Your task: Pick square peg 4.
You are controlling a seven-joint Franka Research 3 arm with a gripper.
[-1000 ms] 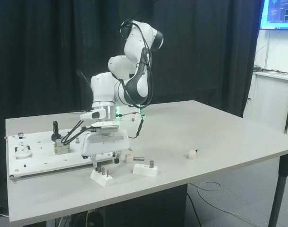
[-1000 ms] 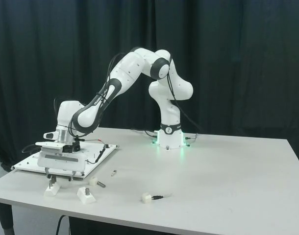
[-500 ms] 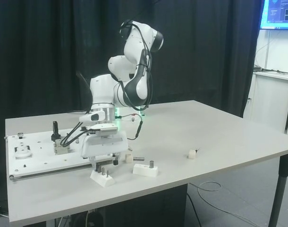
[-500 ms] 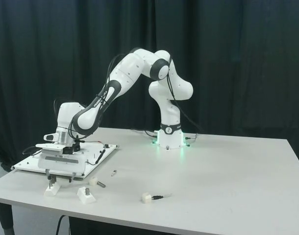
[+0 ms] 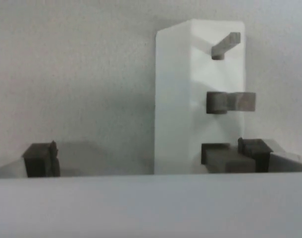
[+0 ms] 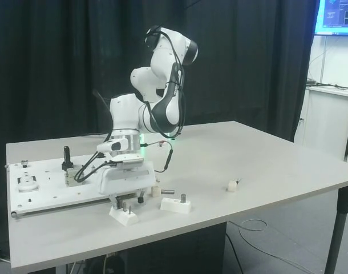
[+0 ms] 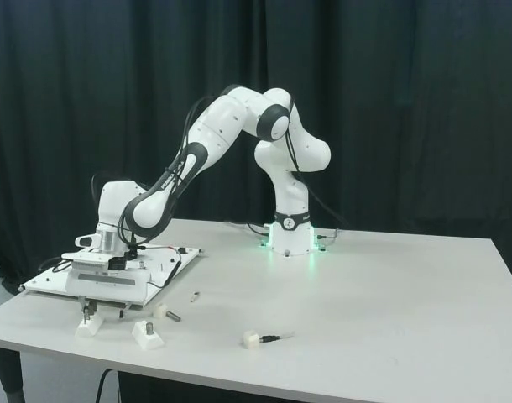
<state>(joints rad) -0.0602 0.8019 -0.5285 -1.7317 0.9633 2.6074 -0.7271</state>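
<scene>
The arm [image 7: 214,143] reaches from its base at the back of the grey table [image 6: 265,165] down to the front edge, where the gripper [image 6: 128,200] hangs just above a white holder block [image 6: 123,214]. That block stands on the table just in front of the white board [image 6: 43,191], and grey pegs rise from its top. In the wrist view the block [image 5: 190,94] shows three pegs in a row; the square peg [image 5: 225,156] is the one nearest the camera, upright in its socket. The fingers [image 5: 41,159] stand apart, one on each side of that peg: one just beside it, the other well out over bare table. Neither clamps it.

Beside the block, away from the board's far end, sit a second white block [image 6: 176,204] with a peg, a small white piece [image 6: 156,190] and, farther along the table, another small white piece [image 6: 233,185].
</scene>
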